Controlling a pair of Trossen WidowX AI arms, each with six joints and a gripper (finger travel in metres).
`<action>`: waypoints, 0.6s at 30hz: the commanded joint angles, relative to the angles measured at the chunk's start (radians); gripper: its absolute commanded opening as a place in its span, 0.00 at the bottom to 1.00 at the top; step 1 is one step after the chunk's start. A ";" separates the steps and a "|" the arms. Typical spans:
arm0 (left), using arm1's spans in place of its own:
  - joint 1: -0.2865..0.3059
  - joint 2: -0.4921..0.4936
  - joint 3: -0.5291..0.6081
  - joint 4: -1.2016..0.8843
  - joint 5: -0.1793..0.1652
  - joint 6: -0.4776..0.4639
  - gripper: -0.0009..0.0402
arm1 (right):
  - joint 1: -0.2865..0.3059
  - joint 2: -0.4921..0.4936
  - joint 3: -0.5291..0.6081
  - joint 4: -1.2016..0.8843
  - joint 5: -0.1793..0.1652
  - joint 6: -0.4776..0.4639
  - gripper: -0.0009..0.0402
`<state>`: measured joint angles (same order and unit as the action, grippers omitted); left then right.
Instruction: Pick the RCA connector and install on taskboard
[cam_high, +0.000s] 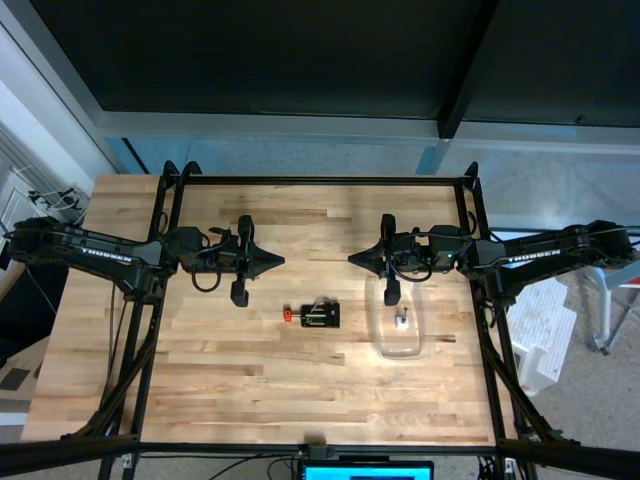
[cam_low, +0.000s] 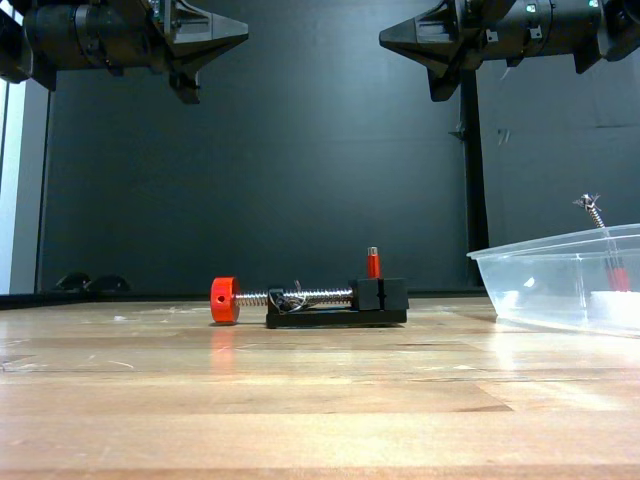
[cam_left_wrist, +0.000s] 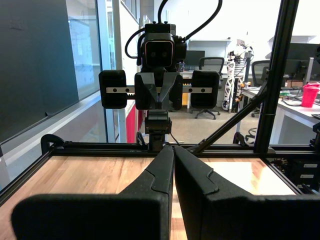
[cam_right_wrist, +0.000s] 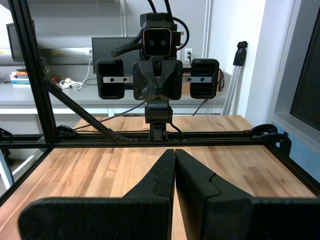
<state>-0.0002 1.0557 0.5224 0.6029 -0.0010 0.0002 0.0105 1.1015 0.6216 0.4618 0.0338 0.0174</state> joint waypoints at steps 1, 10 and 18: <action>0.000 0.000 0.000 0.000 0.000 0.000 0.02 | 0.000 0.000 0.000 0.000 0.000 0.000 0.02; 0.000 0.000 0.000 0.000 0.000 0.000 0.02 | 0.000 0.000 0.000 0.000 0.000 0.000 0.02; 0.000 0.000 0.000 0.000 0.000 0.000 0.02 | 0.001 0.000 0.002 0.000 -0.004 0.027 0.02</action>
<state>-0.0002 1.0557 0.5228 0.6029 -0.0010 0.0002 0.0109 1.1011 0.6216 0.4618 0.0326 0.0418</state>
